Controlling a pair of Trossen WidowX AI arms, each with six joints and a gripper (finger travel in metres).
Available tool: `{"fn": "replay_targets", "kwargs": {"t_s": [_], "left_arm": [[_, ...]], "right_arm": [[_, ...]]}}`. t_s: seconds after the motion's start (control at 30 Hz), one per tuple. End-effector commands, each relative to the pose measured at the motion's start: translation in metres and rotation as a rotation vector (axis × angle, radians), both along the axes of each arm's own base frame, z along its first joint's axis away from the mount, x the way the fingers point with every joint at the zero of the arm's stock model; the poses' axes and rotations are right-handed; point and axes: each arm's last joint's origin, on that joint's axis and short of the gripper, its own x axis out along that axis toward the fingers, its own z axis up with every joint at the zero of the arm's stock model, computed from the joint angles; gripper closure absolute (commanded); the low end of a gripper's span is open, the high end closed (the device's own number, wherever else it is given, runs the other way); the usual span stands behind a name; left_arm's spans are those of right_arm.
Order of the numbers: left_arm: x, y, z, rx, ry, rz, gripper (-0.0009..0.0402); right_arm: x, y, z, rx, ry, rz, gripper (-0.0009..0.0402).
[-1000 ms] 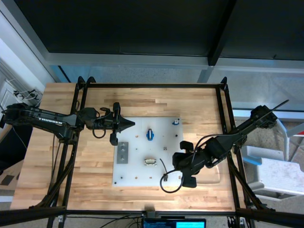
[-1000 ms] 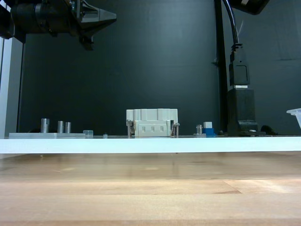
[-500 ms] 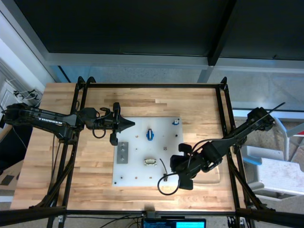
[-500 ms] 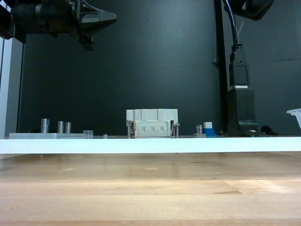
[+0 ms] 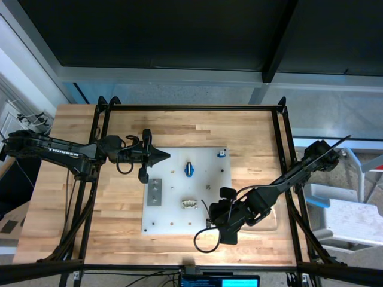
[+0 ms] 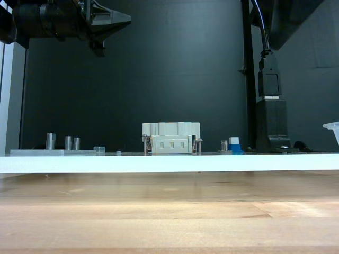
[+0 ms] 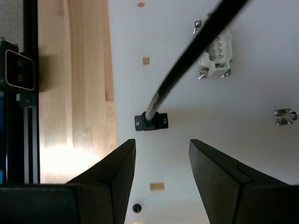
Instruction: Remove the USB connector from the USB hub and place in the container
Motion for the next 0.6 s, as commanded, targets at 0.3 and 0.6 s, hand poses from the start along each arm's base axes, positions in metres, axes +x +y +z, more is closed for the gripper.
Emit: {"fn": "replay_targets", "kwargs": {"t_s": [0.3,0.6], "left_arm": [[0.0,0.0,0.0,0.0,0.0,0.0,0.0392],[0.0,0.0,0.0,0.0,0.0,0.0,0.0392]], "right_arm": [[0.012,0.009,-0.022,-0.016,0.014,0.006,0.024],[0.017,0.01,-0.03,-0.043,0.014,-0.002,0.024]]}}
